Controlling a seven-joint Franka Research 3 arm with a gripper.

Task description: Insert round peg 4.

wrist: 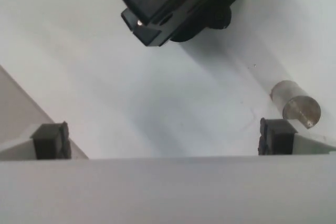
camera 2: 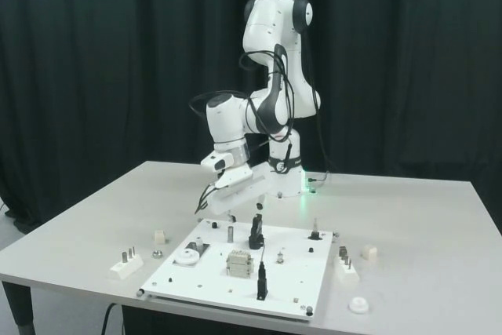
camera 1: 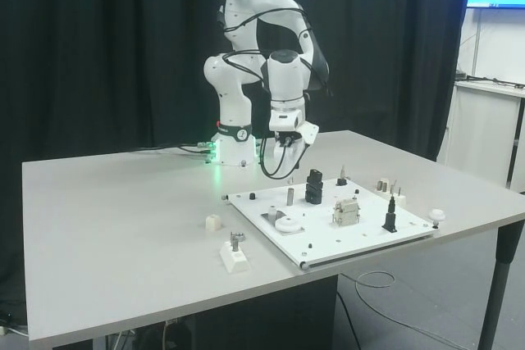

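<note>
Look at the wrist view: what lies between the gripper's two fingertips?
Only bare white board lies between them; the gripper is open. The upright grey peg stands just outside one fingertip, not between.

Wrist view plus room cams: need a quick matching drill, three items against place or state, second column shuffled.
Column A:
1. gripper
2. grey peg
3. small white block

Column B:
a. on the bare grey table, off the white board
b. open, holding nothing, above the board
c. upright on the board, close beside one fingertip

Pairs: 1-b, 2-c, 3-a.
</note>
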